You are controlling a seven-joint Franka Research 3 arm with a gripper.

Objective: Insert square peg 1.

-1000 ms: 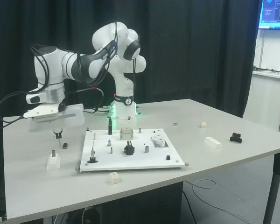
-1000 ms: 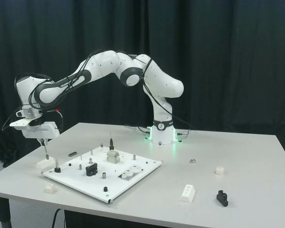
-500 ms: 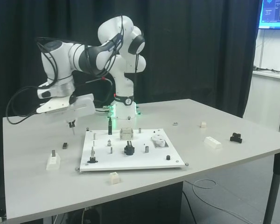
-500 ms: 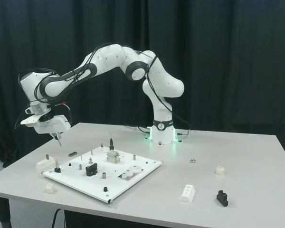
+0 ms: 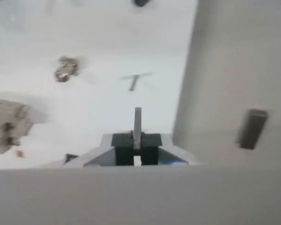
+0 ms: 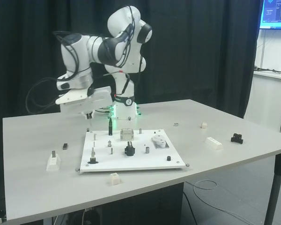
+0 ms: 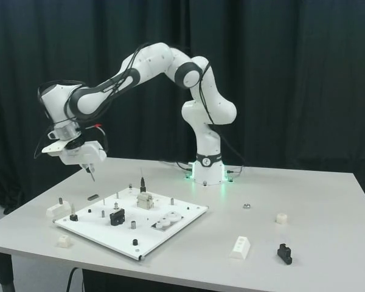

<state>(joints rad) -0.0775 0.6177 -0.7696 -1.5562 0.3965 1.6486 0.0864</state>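
My gripper (image 5: pixel 136 149) is shut on a thin grey square peg (image 5: pixel 137 123) that sticks out beyond the black fingertips (image 5: pixel 123 149). In the room views the gripper (image 6: pixel 87 114) (image 7: pixel 87 168) hangs in the air above the far left corner of the white board (image 6: pixel 131 158) (image 7: pixel 147 241), with the peg (image 7: pixel 91 176) pointing down, well clear of the surface. The wrist view looks down on the board's edge (image 5: pixel 185 79), with grey table beside it. Several pegs and fixtures stand on the board.
Left of the board lie a small black block (image 6: pixel 65 146) (image 5: pixel 253 127) and a white holder (image 6: pixel 53 162) carrying a short peg. A small white cube (image 6: pixel 114 178) sits in front of the board. To the right are a white block (image 6: pixel 213 143) and a black clip (image 6: pixel 236 138).
The arm has swung from above the white holder at the table's left toward the board, rising and carrying the peg along. The fingers have stayed shut on it.
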